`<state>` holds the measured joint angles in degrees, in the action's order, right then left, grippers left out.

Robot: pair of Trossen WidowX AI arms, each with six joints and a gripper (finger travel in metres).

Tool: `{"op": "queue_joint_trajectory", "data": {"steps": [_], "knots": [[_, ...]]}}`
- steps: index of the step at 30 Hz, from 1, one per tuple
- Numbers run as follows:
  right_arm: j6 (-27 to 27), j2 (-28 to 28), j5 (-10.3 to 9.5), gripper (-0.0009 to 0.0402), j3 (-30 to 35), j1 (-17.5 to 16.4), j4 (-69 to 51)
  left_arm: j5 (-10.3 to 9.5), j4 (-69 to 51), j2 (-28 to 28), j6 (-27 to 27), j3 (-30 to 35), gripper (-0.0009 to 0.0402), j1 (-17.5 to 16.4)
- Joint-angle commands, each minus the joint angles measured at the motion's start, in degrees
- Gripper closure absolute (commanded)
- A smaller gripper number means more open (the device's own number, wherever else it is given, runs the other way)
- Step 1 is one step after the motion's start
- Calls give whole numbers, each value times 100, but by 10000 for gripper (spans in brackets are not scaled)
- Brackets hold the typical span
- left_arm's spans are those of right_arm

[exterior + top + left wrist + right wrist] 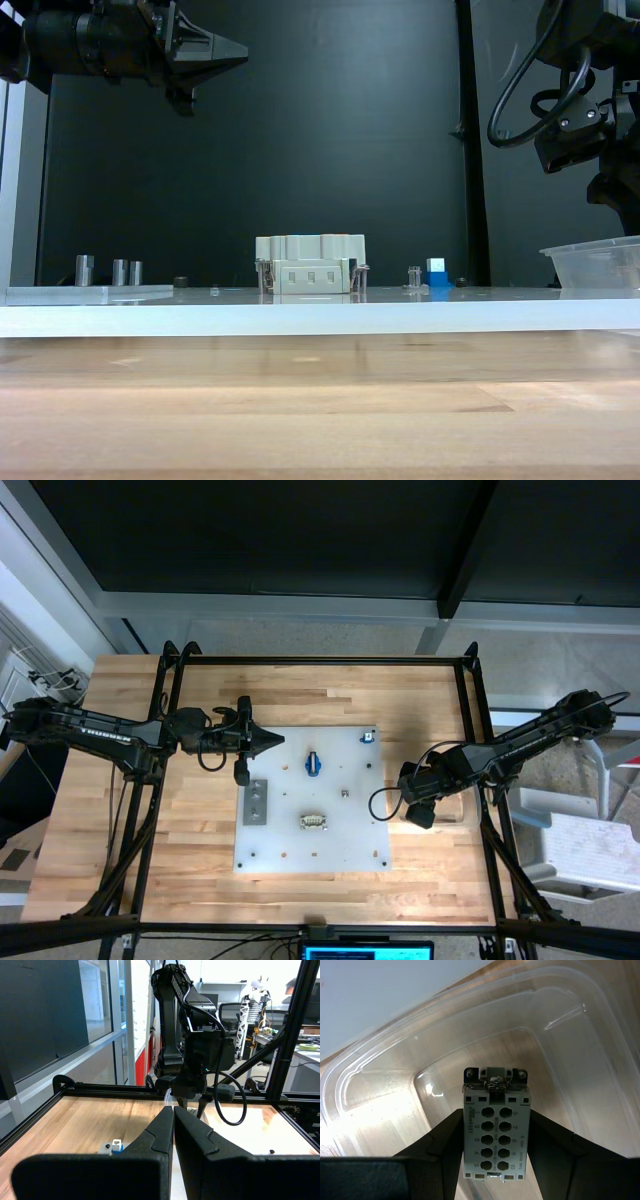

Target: Remove the HAN10-E connector and place it in the container

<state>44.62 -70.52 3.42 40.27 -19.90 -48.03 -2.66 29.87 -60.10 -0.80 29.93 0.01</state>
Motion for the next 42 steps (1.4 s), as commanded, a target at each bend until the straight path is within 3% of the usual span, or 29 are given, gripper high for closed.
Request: {"op": "queue_joint_trajectory", "data": {"steps": [1, 13, 19, 42], "knots": [[-11, -7, -2, 293, -7, -13, -2, 2, 0, 0, 0, 2, 393, -2], [13, -7, -4, 161, 17, -46, 31, 2, 0, 0, 0, 2, 393, -2], [9, 2, -15, 115, 48, -59, 28, 2, 0, 0, 0, 2, 393, -2], [13, 684, -61, 107, 739, -87, -1296, 2, 0, 0, 0, 2, 393, -2]]}}
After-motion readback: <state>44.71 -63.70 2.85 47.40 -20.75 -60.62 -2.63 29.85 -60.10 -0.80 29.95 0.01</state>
